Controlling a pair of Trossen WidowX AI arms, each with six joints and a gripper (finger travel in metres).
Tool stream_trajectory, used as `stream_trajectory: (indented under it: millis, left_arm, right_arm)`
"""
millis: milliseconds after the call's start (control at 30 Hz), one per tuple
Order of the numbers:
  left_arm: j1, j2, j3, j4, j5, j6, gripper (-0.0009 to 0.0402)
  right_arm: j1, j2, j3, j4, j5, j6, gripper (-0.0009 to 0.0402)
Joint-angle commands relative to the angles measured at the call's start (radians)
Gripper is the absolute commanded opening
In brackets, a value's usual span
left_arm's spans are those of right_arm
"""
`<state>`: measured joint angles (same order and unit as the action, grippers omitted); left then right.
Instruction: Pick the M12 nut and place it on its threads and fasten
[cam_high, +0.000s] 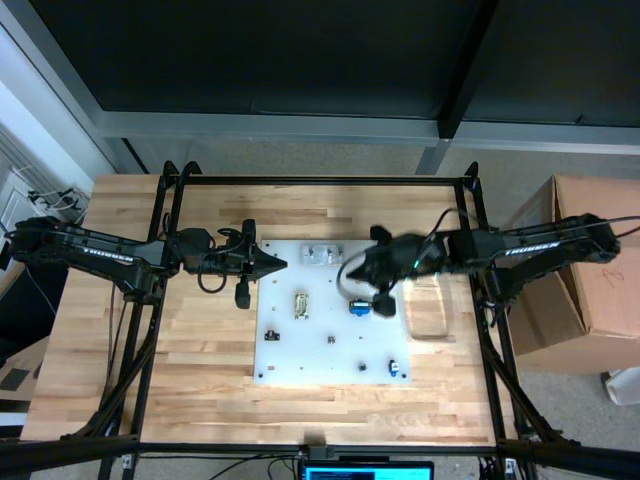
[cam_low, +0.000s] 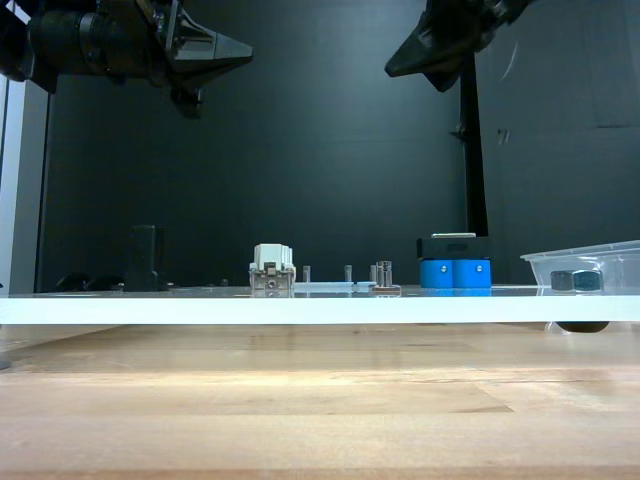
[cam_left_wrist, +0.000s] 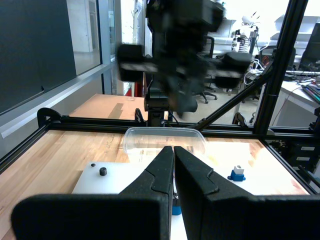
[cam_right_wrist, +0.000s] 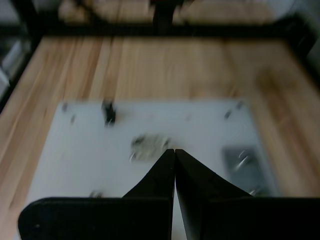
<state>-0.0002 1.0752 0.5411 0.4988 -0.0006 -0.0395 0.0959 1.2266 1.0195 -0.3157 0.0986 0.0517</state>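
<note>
Silver nut (cam_low: 575, 281) seated on its stud (cam_high: 362, 369)

The worktop (cam_high: 200, 380) is pale wood with striped grain and carries a white board (cam_high: 300, 350). Both tools are matt black: the left tool (cam_left_wrist: 173, 152) at the board's nine o'clock edge, the right tool (cam_right_wrist: 175, 152) over its three o'clock side. A blue block (cam_low: 455, 273) has a black cap. The nut (cam_low: 575, 281) is silver-grey, seen against the clear tray (cam_low: 600, 258). A brown cardboard box (cam_high: 590, 260) stands at the worktop's three o'clock.
</note>
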Motion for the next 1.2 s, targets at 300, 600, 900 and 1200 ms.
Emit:
stream_trajectory:
  millis: [300,600,900,1200]
  left_arm:
    - [0.0,0.0,0.0,0.0,0.0,0.0,0.0]
    - [0.0,0.0,0.0,0.001,0.0,0.0,0.0]
    - [0.0,0.0,0.0,0.0,0.0,0.0,0.0]
    - [0.0,0.0,0.0,0.0,0.0,0.0,0.0]
  right_arm:
    - [-0.122,-0.204,-0.282,0.539,-0.081,-0.026,0.0]
    - [-0.122,-0.224,-0.428,0.737,-0.127,0.015,0.0]
    - [-0.122,-0.223,-0.506,0.834,-0.116,0.019,0.0]
    - [-0.122,-0.223,-0.519,0.837,-0.118,0.011,0.0]
